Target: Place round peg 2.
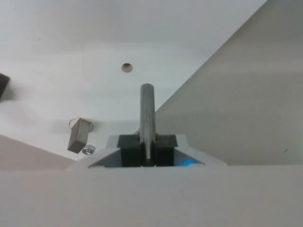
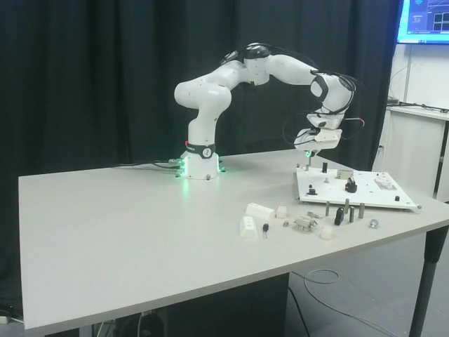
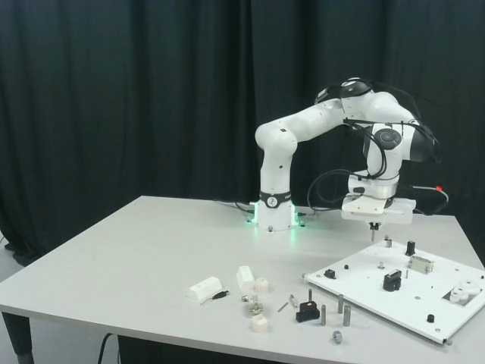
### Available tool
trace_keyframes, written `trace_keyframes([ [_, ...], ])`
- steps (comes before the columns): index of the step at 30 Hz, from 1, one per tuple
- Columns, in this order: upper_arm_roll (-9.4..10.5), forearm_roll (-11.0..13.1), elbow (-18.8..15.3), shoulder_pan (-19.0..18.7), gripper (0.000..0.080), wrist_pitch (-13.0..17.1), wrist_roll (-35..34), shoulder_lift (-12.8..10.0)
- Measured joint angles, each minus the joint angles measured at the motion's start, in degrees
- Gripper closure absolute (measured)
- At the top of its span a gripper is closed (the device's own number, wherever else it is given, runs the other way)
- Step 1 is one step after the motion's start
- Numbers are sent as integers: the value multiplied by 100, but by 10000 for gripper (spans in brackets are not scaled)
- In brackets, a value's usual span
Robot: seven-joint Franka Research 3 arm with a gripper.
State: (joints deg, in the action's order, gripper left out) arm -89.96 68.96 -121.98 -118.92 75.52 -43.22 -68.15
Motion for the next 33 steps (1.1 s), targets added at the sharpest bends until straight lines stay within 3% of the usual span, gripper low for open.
trace_keyframes([
  [14,-171,-193,38,140,738,361,371,-1],
  [33,-269,-753,300,931,738,1351,1236,-5],
])
